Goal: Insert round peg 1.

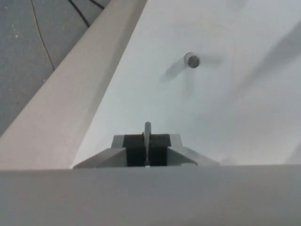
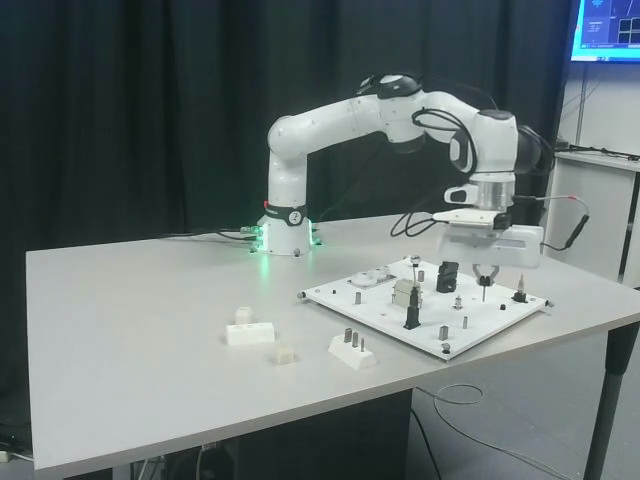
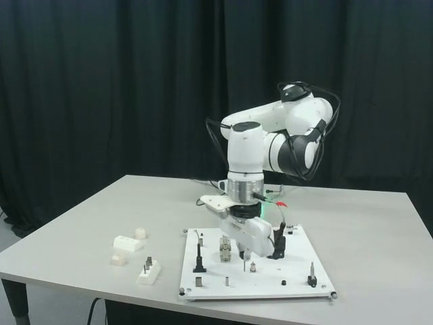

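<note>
Gripper [image 1: 147, 162] pinched shut on thin round peg [image 1: 147, 136], peg hanging straight down between the fingertips over white board [image 2: 380, 310]. In wrist view a small grey stud [image 1: 191, 60] stands on the board, at about 1 o'clock from peg tip, apart from it.

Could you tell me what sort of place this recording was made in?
Probably a robotics lab: a white arm bolted on a grey table, black curtains behind, and a white board of pegs and fixtures.
</note>
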Action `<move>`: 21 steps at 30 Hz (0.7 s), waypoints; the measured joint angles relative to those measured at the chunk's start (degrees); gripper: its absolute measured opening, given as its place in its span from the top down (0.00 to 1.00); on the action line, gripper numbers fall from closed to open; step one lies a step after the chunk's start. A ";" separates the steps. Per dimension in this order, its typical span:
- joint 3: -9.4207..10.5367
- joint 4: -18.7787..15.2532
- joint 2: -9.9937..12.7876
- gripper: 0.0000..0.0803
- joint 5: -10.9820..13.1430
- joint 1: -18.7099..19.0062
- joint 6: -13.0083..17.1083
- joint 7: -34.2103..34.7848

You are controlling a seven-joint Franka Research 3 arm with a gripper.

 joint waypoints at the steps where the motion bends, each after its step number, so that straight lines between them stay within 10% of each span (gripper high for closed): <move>1: 0.26 0.02 0.00 0.98 0.00 0.02 0.29 0.20; 21: 3.91 0.07 -0.29 0.98 -1.28 0.64 4.57 3.81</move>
